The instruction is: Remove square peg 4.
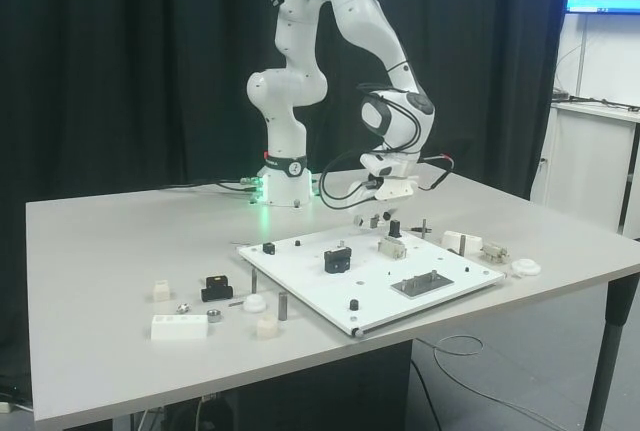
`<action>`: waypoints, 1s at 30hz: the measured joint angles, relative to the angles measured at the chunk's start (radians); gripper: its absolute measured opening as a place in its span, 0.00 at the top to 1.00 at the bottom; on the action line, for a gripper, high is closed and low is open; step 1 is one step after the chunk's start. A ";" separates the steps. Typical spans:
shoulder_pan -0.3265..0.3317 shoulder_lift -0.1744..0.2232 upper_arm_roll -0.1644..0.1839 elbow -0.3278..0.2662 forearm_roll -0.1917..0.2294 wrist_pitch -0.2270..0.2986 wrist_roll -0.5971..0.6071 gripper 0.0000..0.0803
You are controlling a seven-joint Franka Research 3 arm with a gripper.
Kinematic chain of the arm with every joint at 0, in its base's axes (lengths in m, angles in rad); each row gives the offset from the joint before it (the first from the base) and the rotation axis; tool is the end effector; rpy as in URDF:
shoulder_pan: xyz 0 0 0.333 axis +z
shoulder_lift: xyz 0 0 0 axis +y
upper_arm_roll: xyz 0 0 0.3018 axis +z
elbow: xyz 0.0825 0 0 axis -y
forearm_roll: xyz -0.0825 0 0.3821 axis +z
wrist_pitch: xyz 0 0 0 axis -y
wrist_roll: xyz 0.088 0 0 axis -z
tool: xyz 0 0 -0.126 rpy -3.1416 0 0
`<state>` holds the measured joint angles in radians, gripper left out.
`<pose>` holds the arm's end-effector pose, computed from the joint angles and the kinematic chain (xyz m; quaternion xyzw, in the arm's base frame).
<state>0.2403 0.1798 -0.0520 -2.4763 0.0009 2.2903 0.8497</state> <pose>0.4163 0.0781 0.1667 0.9298 -0.3200 -0.1557 0.0940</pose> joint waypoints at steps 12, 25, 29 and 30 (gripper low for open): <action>0.000 0.024 0.000 -0.004 0.002 0.042 0.002 0.00; -0.001 -0.009 -0.003 0.000 0.002 -0.010 0.017 0.32; -0.001 -0.014 -0.003 0.000 0.002 -0.015 0.017 0.32; -0.001 -0.014 -0.003 0.000 0.002 -0.015 0.017 0.51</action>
<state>0.2397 0.1655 -0.0552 -2.4765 0.0030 2.2748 0.8665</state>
